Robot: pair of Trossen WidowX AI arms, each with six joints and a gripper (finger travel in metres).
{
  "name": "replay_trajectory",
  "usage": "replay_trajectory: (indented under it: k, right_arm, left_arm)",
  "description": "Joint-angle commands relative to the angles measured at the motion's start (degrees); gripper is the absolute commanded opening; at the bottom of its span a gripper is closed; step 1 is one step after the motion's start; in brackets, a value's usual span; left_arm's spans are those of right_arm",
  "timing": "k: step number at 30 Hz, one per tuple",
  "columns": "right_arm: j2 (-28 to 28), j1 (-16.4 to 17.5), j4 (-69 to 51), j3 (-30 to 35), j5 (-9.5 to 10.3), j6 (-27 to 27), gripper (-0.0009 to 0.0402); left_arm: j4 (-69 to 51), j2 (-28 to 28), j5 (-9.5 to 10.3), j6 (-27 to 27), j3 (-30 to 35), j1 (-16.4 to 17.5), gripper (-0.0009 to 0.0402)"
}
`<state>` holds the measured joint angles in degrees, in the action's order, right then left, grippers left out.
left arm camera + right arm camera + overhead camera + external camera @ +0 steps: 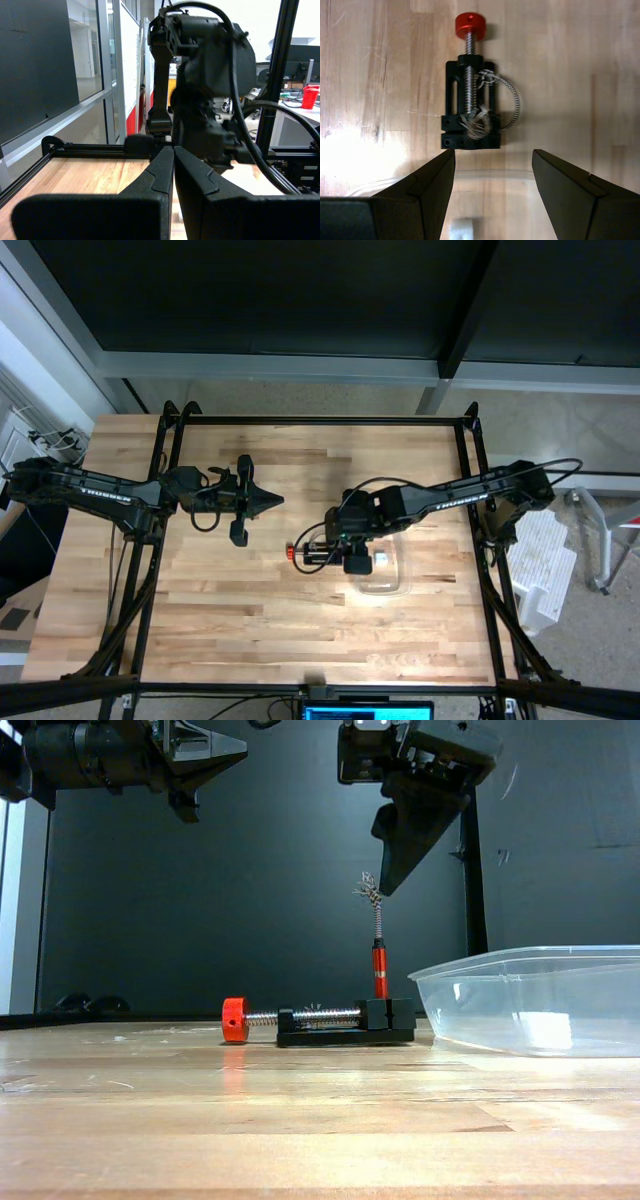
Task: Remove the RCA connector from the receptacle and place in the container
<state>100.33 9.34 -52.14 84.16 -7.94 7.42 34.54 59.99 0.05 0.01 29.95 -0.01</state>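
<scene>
The receptacle (pixel 330 1020), a black block with a screw and red cap, lies on the table just left of the clear container (pixel 545 1002). The RCA connector (pixel 380 970) stands upright in the block's end nearest the container, red body low, braided wire with a frayed tip above. My right gripper (pixel 386 885) hangs open just above that frayed tip, apart from it. In the right wrist view the open fingers (pixel 422 192) frame the receptacle (pixel 470 107) and the connector's frayed top (pixel 476 123). My left gripper (pixel 270 501) is shut and empty, raised over the table's left-centre.
The container (pixel 385 578) holds a small white square piece (pixel 462 231) and sits right of the block (pixel 312 554). Black frame rails (pixel 320 421) run along the table's edges. Bare wood lies in front of the block.
</scene>
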Motion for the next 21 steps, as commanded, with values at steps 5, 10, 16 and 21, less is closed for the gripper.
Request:
replay_trajectory:
  k: [5, 10, 16, 21]
  right_arm:
    - [3.13, 1.29, 1.99, -0.37, 0.02, 0.26, 0.0213]
    - [5.07, 1.31, 3.37, -0.48, 0.11, 0.07, 0.0213]
    - [5.18, 1.25, 7.02, -2.12, 0.24, 0.24, 0.0212]
    - [5.62, 1.16, 7.76, -2.80, 0.48, 0.17, 0.0212]
  left_arm:
    - [0.00, 0.02, -0.02, 0.00, 0.00, 0.00, 0.0000]
    - [0.00, 0.02, -0.02, 0.00, 0.00, 0.02, 0.0000]
    - [0.00, 0.02, -0.02, 0.00, 0.00, 0.00, 0.0000]
    - [0.00, 0.02, -0.02, 0.00, 0.00, 0.00, 0.0000]
